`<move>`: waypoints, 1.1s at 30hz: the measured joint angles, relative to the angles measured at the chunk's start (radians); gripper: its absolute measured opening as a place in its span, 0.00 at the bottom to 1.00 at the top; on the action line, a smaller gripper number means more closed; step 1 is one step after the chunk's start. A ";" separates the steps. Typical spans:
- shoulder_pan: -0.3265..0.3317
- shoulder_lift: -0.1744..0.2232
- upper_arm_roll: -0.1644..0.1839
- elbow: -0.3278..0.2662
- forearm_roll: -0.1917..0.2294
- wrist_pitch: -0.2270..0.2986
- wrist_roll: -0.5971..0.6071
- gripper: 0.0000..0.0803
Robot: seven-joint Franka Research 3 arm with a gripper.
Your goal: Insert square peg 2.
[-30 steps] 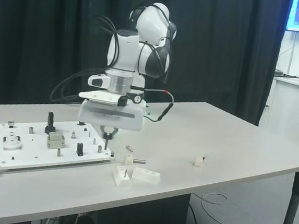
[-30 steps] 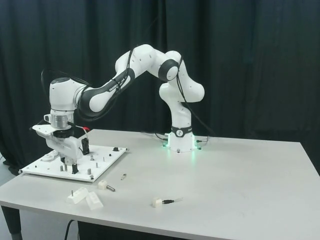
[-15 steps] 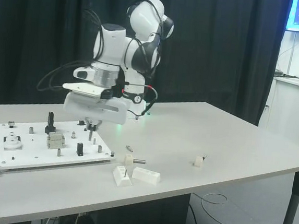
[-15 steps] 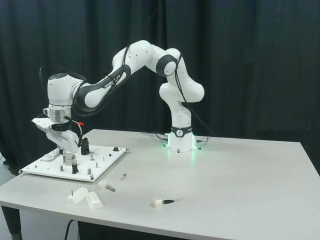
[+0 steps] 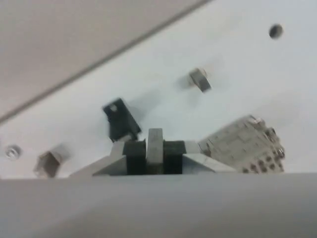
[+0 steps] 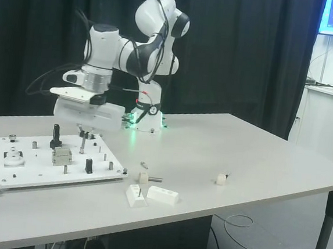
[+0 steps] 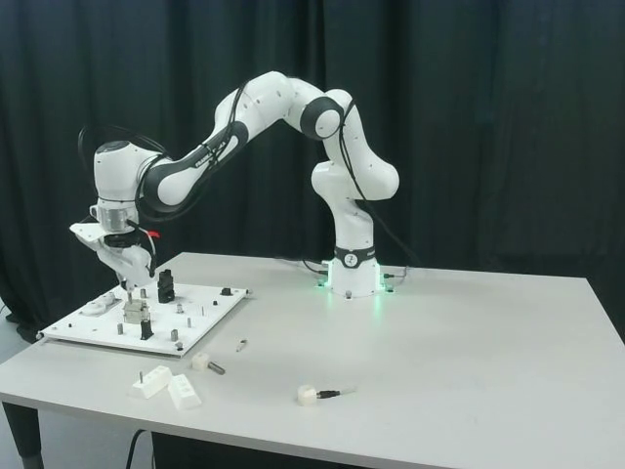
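Gripper (image 5: 154,157) pinching square peg (image 5: 155,145) between black finger pads (image 5: 134,156), peg upright and poking past the tips. Carried above white board (image 6: 39,174) at the table's (image 6: 256,161) left end, hanging over the board's middle, apart from its surface in both room views. Just beside grey connector block (image 5: 245,146) and near black bracket (image 5: 119,118) below.

To do the step well, probably: line peg's flat faces up with the square hole before going down, keep peg vertical, lower slowly, ease off if an edge catches, release only once seated. Steer clear of block and bracket on descent.

Target hole not identifiable: nothing marks which socket is "2", and no square opening can be made out. Lower part of wrist view blocked by gripper body, so board straight beneath mostly hidden. Peg's lower end and gap to board hard to judge. Loose white parts (image 6: 151,194) near the table's front edge, role unclear
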 joint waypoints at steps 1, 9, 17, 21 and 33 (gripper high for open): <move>-0.001 -0.006 -0.004 -0.013 0.000 0.004 -0.002 0.08; -0.001 -0.062 -0.032 -0.124 0.000 0.054 -0.003 0.08; -0.001 -0.127 -0.052 -0.254 0.001 0.139 0.015 0.08; -0.001 -0.159 -0.062 -0.321 0.001 0.188 0.040 0.08; -0.001 -0.265 -0.083 -0.504 0.003 0.315 0.120 0.08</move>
